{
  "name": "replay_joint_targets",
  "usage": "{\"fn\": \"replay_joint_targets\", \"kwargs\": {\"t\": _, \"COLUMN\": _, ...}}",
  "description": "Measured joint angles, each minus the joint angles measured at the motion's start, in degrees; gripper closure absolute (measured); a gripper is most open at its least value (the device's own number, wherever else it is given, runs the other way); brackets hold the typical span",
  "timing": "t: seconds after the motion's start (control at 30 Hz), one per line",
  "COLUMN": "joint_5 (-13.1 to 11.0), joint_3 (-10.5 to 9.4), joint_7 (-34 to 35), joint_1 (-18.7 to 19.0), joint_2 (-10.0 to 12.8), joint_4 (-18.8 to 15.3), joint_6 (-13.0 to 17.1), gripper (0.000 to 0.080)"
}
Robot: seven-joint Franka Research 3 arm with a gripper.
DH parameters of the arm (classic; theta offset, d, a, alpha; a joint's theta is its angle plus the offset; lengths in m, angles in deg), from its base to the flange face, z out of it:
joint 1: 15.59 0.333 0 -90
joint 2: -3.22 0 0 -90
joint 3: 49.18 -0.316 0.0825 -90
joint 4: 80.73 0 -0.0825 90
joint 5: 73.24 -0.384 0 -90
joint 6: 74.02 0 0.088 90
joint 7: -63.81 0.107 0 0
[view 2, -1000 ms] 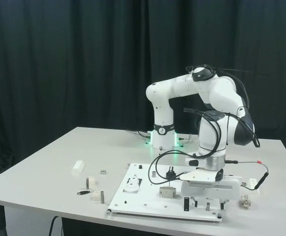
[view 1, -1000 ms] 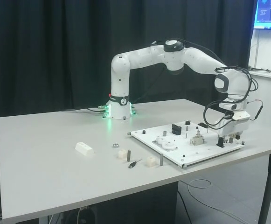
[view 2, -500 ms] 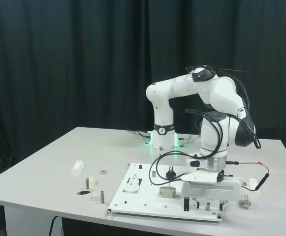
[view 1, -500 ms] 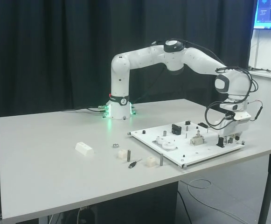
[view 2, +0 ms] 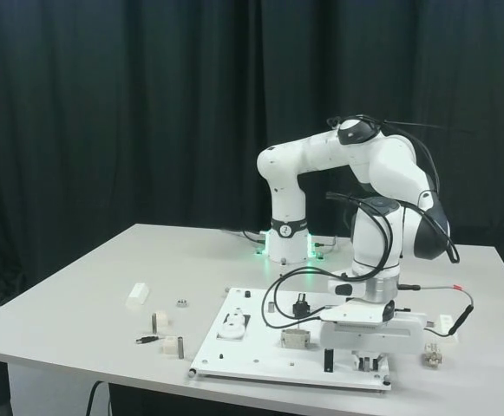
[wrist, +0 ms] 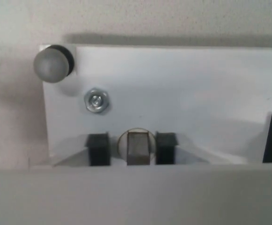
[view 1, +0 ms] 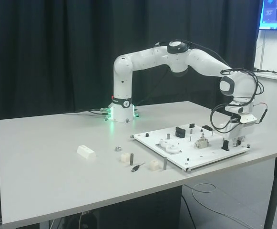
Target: Remove square peg 4.
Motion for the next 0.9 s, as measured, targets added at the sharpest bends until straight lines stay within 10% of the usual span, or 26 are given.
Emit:
{"fn": "replay_joint_targets", "kwargs": {"t": 0.07, "joint_5": 0.03, "joint_3": -0.03, "joint_7": -0.04, "joint_1": -0.14, "joint_2": 0.0, "joint_4": 0.07, "joint_6": 0.0, "gripper": 0.046}}
{"fn": "replay_joint_targets", "kwargs": {"t": 0.1, "joint_5": 0.07, "joint_3": -0.05, "joint_7": -0.01, "joint_1": -0.22, "joint_2": -0.02, "joint_4": 0.07, "joint_6": -0.05, "gripper": 0.0646}}
{"fn": "replay_joint_targets", "kwargs": {"t": 0.9, "joint_5": 0.08, "joint_3": -0.48, "joint_7": 0.0, "joint_1": -0.61, "joint_2": -0.45, "joint_4": 0.12, "joint_6": -0.23, "gripper": 0.0704}}
